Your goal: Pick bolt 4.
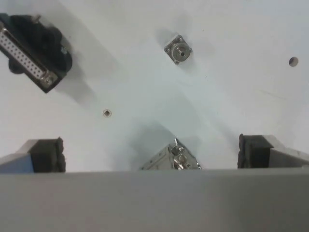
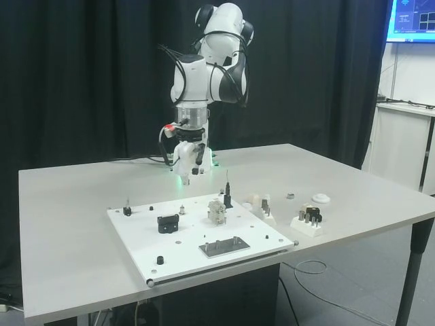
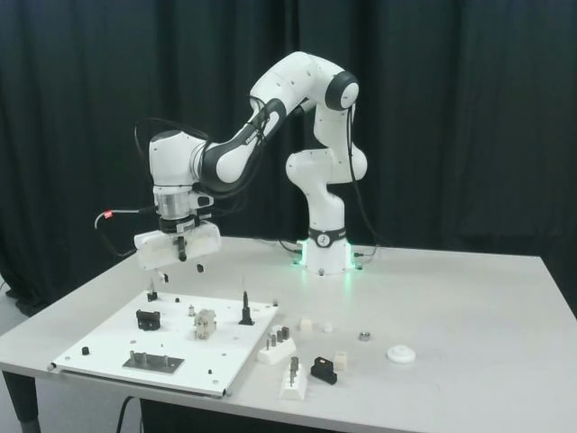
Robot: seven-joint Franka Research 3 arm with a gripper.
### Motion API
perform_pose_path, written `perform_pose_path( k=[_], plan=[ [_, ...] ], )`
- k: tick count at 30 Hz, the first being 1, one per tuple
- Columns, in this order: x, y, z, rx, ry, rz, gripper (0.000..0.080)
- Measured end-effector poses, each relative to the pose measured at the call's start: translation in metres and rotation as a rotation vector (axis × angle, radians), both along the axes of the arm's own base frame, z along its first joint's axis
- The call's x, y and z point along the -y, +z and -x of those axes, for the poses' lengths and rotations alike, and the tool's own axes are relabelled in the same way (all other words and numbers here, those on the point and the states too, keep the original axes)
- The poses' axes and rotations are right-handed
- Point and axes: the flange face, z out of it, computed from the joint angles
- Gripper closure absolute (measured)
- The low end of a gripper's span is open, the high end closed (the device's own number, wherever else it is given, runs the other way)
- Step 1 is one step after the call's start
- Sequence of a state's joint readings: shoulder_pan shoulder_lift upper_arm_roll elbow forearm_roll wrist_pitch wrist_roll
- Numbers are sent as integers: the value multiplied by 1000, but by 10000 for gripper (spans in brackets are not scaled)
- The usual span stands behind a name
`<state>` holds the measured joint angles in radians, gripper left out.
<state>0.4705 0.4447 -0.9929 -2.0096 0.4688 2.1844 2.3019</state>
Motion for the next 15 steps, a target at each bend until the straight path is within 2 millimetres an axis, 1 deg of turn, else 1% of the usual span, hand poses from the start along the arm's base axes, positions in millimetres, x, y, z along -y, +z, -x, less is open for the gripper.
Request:
perform_pose_path(
  k=[15],
  plan=[
    [1, 3, 0, 7, -13, -2, 3]
  ],
)
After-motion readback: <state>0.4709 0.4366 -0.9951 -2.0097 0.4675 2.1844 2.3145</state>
